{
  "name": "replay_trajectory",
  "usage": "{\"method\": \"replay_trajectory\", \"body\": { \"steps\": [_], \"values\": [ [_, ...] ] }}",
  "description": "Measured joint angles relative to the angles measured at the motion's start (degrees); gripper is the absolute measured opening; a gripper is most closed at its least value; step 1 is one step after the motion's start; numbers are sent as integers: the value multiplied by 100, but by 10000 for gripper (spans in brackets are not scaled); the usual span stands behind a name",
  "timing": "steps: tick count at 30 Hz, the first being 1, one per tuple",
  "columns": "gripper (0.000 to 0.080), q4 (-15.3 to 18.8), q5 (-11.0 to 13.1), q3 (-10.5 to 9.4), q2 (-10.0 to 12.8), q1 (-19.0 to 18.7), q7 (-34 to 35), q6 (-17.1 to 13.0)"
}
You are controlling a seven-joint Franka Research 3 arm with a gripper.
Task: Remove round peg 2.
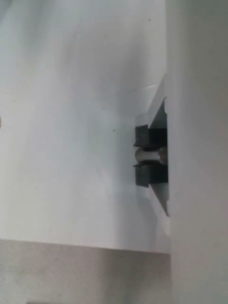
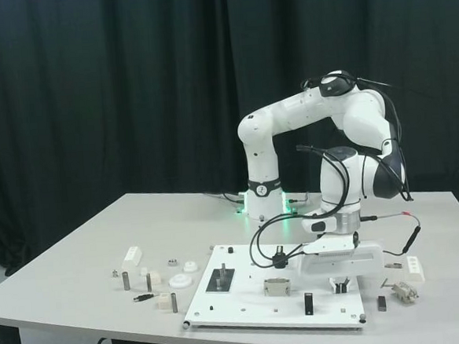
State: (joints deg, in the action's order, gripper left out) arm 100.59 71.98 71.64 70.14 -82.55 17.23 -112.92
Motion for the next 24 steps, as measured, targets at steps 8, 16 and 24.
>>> {"method": "replay_trajectory", "body": {
  "steps": [8, 16, 24],
  "values": [
    [73, -20, -43, 76, -35, -3, 15, 126],
    [73, -68, -101, 380, -70, -46, 39, 592],
    [73, -148, -163, 709, -97, -92, 43, 1025]
  ]
}}
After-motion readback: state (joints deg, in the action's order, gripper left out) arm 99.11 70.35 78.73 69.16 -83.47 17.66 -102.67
